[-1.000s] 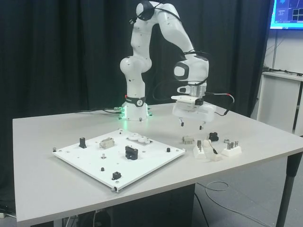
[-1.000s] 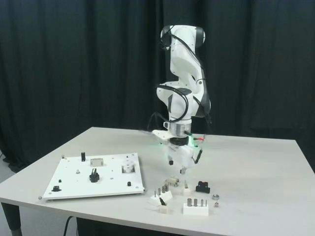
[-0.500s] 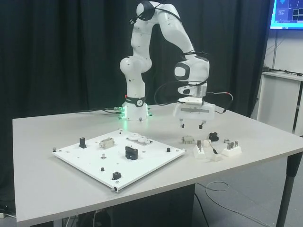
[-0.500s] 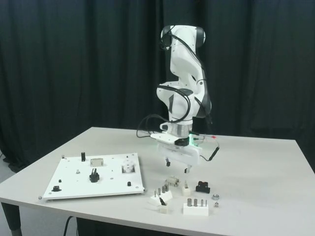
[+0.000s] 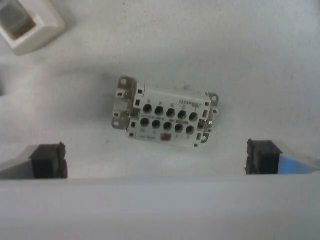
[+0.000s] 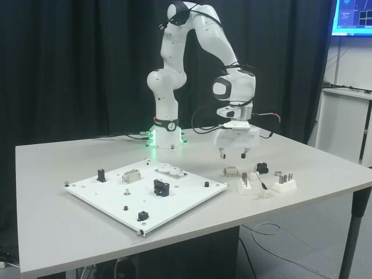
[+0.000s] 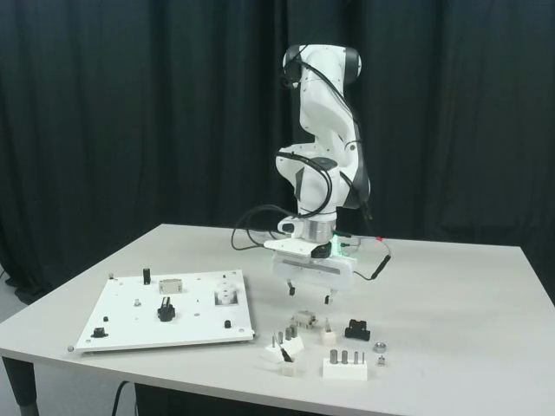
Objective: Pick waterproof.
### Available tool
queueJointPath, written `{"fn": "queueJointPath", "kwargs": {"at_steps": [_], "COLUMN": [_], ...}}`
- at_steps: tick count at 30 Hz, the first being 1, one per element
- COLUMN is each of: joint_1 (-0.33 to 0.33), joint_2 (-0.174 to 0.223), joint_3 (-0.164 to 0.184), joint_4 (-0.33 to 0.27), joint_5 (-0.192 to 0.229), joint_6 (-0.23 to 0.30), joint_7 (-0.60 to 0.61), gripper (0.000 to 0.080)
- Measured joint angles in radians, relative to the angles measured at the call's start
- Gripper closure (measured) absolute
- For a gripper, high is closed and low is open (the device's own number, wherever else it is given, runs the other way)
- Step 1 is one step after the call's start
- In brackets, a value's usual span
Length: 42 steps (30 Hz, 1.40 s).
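Nearest the first room camera lay the flat white assembly board (image 6: 145,195) with its small black fittings, and beyond it, on the bare grey table (image 6: 58,168), sat the task's thing: the small white multi-pin waterproof connector with metal end brackets (image 5: 165,119), lying flat beside a cluster of little white part holders (image 6: 254,186). The white two-fingered pincer (image 5: 155,160) hovered above it, released, its black fingertips (image 5: 48,161) spread wide and clear of the part. In the wrist view the connector lay skewed to the line between the tips and a little off it. A straight descent risked landing a finger on a bracket, or closing on corners and twisting the connector, perhaps knocking a nearby holder.
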Motion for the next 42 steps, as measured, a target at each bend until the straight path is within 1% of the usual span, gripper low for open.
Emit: {"fn": "queueJointPath", "kwargs": {"at_steps": [1, 3, 7, 12, 15, 20, 30, 42], "joint_1": [-0.001, -0.003, -0.006, -0.007, -0.007, -0.010, -0.021, -0.040], "joint_2": [0.000, 0.000, 0.000, 0.000, 0.003, 0.014, 0.041, 0.049], "joint_3": [0.000, 0.000, 0.000, 0.000, 0.000, 0.000, 0.000, 0.000], "joint_4": [0.000, 0.000, 0.004, 0.009, 0.012, 0.016, 0.023, 0.027], "joint_5": [0.004, 0.025, 0.060, 0.060, 0.051, 0.050, 0.050, 0.050], "joint_6": [0.000, 0.002, 0.006, 0.009, 0.010, 0.020, 0.030, 0.030], "joint_7": [0.003, 0.021, 0.080, 0.098, 0.050, -0.061, -0.121, -0.254], "gripper": [0.0003, 0.0003, 0.0003, 0.0003, 0.0003, 0.0003, 0.0003, 0.0003]}}
